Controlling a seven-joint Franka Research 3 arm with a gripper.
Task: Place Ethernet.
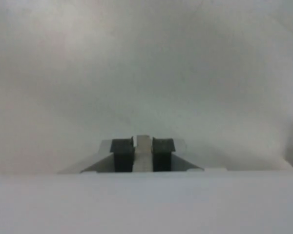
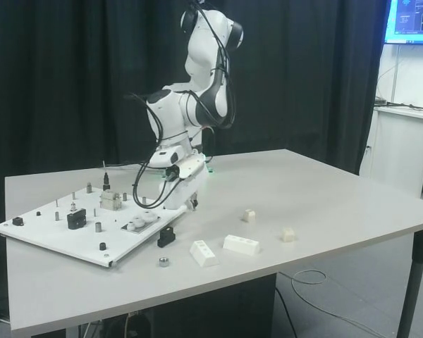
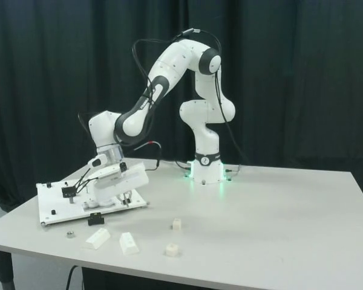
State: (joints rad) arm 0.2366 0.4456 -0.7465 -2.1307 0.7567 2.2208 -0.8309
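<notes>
Tool (image 1: 142, 155) low beside white board (image 2: 28, 236) edge, pads (image 1: 122, 155) nearly together, clenched on thin pale piece, probably Ethernet plug (image 1: 143, 152). Judged light, rigid, slippery plastic; latch fragile. Grip body flanks, not latch. Worktop (image 2: 338, 197) grey.

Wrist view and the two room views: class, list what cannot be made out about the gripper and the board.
- Gripper, wrist view: a pale piece sits between the black fingers; what it is stays unclear.
- Gripper tip, first room view: hidden behind the arm's own white hand.
- White board, both room views: its small parts are too small to name.
- Ethernet socket: not identifiable in any view.
</notes>
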